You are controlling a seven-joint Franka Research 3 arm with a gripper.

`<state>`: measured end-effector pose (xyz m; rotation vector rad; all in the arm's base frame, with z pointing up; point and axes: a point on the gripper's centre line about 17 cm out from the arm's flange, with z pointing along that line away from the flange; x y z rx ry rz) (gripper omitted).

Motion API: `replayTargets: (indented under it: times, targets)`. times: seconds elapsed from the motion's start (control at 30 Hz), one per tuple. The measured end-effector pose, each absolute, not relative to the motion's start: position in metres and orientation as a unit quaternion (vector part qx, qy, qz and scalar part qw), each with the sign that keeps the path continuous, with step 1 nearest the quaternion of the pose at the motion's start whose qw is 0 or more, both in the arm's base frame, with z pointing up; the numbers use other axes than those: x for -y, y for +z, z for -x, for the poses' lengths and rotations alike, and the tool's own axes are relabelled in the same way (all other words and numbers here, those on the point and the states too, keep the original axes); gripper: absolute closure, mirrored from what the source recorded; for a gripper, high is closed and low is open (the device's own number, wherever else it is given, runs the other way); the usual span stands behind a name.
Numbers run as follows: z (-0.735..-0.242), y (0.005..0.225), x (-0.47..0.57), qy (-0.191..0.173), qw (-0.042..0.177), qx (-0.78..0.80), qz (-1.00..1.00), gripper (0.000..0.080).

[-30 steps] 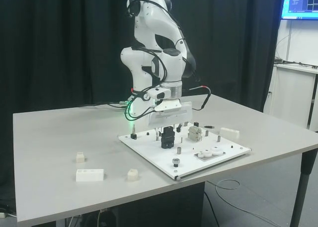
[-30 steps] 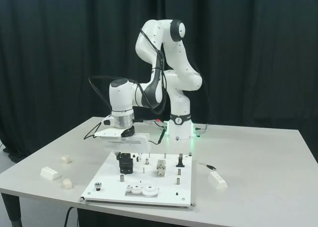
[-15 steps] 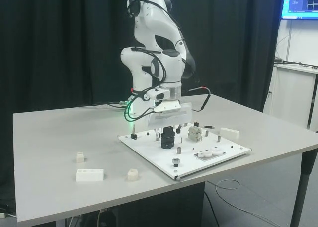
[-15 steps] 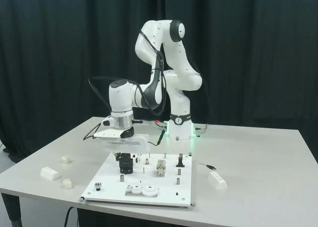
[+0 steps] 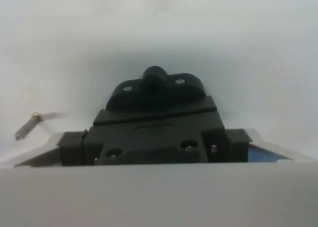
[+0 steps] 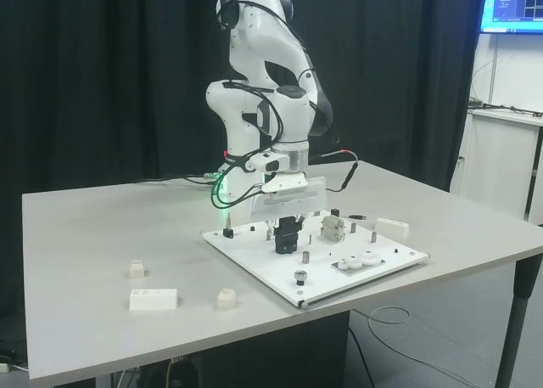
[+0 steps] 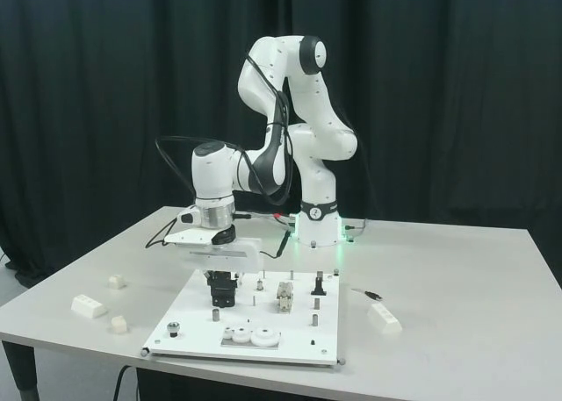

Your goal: Remove D-SUB.

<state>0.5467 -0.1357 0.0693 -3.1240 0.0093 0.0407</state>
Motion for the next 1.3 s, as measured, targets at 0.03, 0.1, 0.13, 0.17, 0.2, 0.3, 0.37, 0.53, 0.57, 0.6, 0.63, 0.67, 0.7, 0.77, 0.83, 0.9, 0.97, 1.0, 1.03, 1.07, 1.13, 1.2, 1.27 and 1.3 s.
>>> replayTargets:
  times: [0.03, 0.1, 0.13, 0.17, 0.2, 0.3, 0.37, 0.53, 0.57, 0.6, 0.63, 0.67, 0.7, 0.77, 0.83, 0.9, 0.97, 1.0, 1.03, 1.07, 1.13, 1.2, 1.27, 1.3]
  targets:
    - [-0.547, 0.069, 0.136, 0.013, 0.009, -0.003, 1.000, 0.0225]
    - [-0.547, 0.069, 0.136, 0.013, 0.009, -0.003, 1.000, 0.0224]
    - [-0.547, 0.069, 0.136, 0.013, 0.009, -0.003, 1.000, 0.0224]
    - [-0.547, 0.069, 0.136, 0.013, 0.009, -0.002, 1.000, 0.0224]
    - [-0.547, 0.070, 0.136, 0.013, 0.009, -0.002, 1.000, 0.0224]
    - [-0.547, 0.070, 0.136, 0.012, 0.008, -0.001, 1.000, 0.0224]
    - [-0.547, 0.071, 0.136, 0.012, 0.008, 0.001, 1.000, 0.0224]
    - [-0.552, 0.079, 0.137, 0.006, 0.006, 0.004, 1.000, 0.0224]
    - [-0.552, 0.081, 0.137, 0.004, 0.006, 0.005, 1.000, 0.0224]
    - [-0.553, 0.083, 0.137, 0.004, 0.005, 0.005, 1.000, 0.0224]
    - [-0.553, 0.085, 0.137, 0.004, 0.005, 0.005, 1.000, 0.0224]
    - [-0.553, 0.087, 0.137, 0.004, 0.005, 0.005, 1.000, 0.0224]
    - [-0.552, 0.089, 0.137, 0.005, 0.005, 0.005, 1.000, 0.0224]
    - [-0.552, 0.094, 0.137, 0.005, 0.004, 0.005, 1.000, 0.0225]
    - [-0.551, 0.097, 0.137, 0.006, 0.004, 0.005, 1.000, 0.0225]
    - [-0.550, 0.099, 0.137, 0.007, 0.004, 0.003, 1.000, 0.0225]
    - [-0.550, 0.100, 0.137, 0.007, 0.004, 0.001, 1.000, 0.0225]
    - [-0.549, 0.101, 0.138, 0.008, 0.004, 0.000, 1.000, 0.0225]
    - [-0.549, 0.101, 0.138, 0.008, 0.004, -0.002, 1.000, 0.0225]
    - [-0.549, 0.101, 0.138, 0.009, 0.004, -0.003, 1.000, 0.0225]
    - [-0.548, 0.101, 0.139, 0.009, 0.003, -0.007, 1.000, 0.0225]
    - [-0.548, 0.101, 0.141, 0.009, 0.003, -0.011, 1.000, 0.0225]
    - [-0.547, 0.101, 0.142, 0.010, 0.003, -0.013, 1.000, 0.0225]
    - [-0.547, 0.101, 0.142, 0.010, 0.003, -0.015, 1.000, 0.0225]
